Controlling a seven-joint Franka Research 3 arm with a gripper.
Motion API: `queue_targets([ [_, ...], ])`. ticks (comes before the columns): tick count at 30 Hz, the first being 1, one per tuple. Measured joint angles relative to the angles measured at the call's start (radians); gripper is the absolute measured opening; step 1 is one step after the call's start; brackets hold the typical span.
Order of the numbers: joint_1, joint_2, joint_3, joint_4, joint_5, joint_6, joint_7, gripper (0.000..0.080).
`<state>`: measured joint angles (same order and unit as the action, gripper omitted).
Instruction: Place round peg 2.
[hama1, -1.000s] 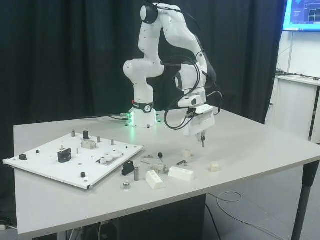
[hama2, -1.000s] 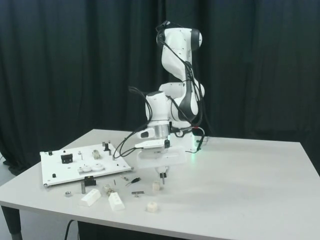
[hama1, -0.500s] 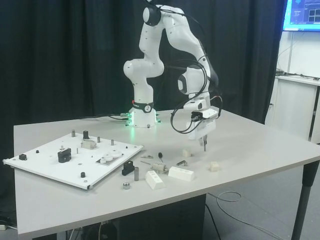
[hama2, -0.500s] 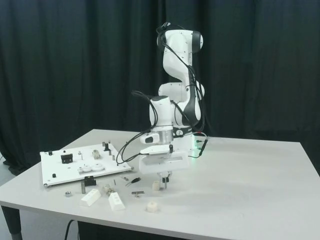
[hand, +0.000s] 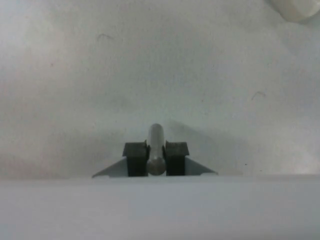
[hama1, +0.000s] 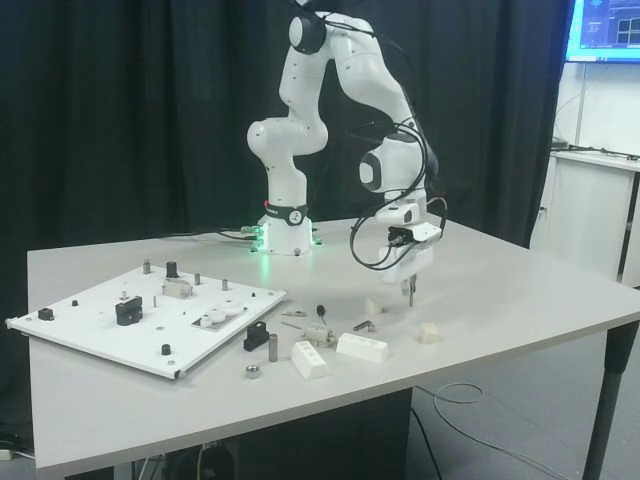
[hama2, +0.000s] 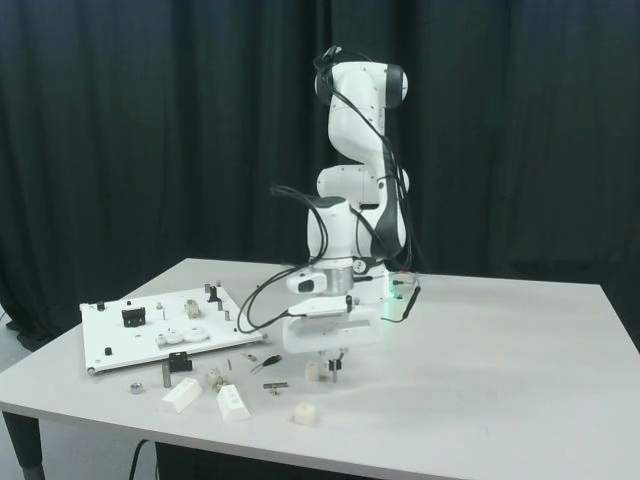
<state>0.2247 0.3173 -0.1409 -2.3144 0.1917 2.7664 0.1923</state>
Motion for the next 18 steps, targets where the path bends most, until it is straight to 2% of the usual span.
queue_targets([
  [7, 0.001, 0.013, 0.0, 0.019, -0.047, -0.03, 0.039, 0.0074],
  [18, 0.001, 0.045, -0.001, 0.059, -0.068, -0.071, 0.061, 0.0074],
])
